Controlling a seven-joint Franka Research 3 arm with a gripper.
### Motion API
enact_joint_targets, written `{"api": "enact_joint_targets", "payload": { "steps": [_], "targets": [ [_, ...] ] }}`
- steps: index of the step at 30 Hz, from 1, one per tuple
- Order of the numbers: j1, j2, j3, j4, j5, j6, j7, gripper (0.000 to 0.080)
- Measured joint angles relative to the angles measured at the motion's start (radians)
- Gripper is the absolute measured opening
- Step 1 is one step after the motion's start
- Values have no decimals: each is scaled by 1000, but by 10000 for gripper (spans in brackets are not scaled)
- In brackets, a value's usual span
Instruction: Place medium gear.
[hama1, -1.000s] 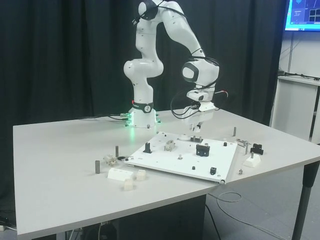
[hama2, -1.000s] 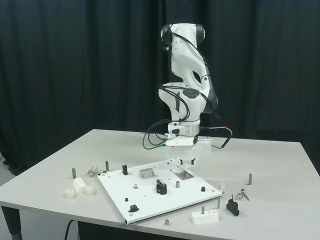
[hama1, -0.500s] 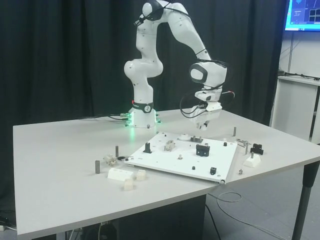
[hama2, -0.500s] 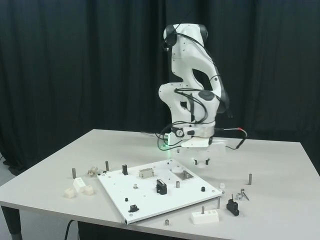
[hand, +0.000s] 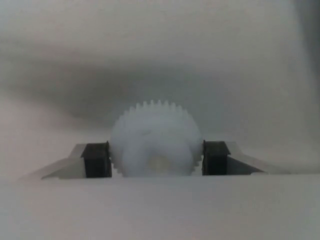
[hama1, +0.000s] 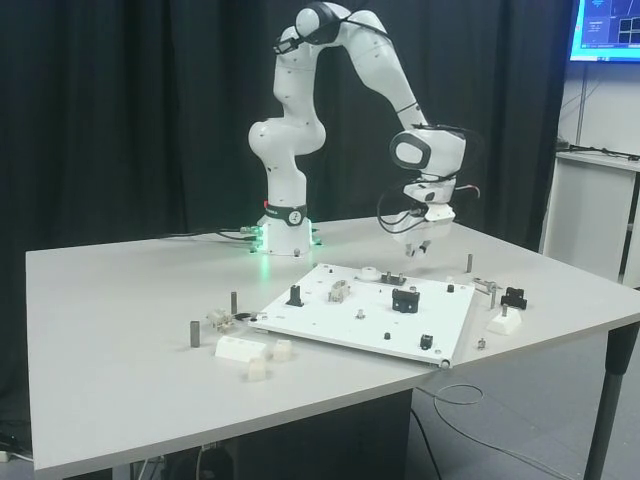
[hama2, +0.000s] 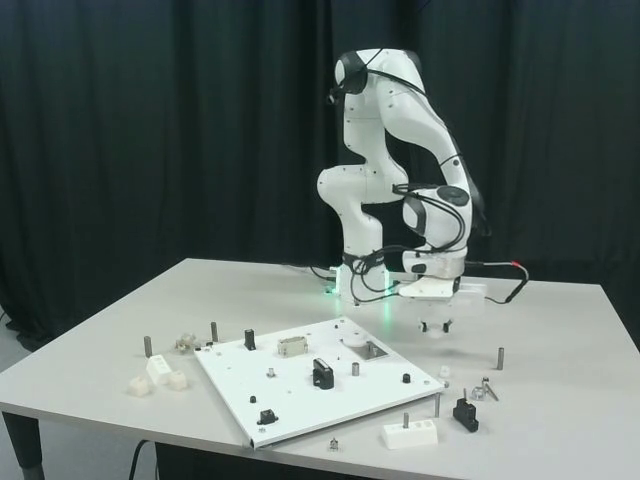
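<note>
Pinching a white gear (hand: 156, 141) between the two black fingertips (hand: 96, 160) of the gripper (hama2: 434, 327), one pad pressing on each toothed side. Hovering in the air past the far corner of the white board (hama2: 300, 395), above the grey table (hama2: 560, 360), near a small upright pin (hama2: 500, 357).

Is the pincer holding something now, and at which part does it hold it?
Yes. The pincer holds a white gear, gripped by its toothed rim, with one black finger pad on each opposite side.
</note>
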Motion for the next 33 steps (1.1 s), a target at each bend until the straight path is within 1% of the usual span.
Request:
{"api": "enact_joint_targets", "payload": {
  "steps": [7,15,22,31,32,33],
  "targets": [
    [0,40,33,6,-7,46,50,399],
    [0,72,52,11,-7,90,80,399],
    [0,84,61,12,-7,108,90,399],
    [0,86,67,12,-8,115,93,399],
    [0,86,68,12,-8,115,93,446],
    [0,86,68,12,-8,115,95,446]
  ]
}}
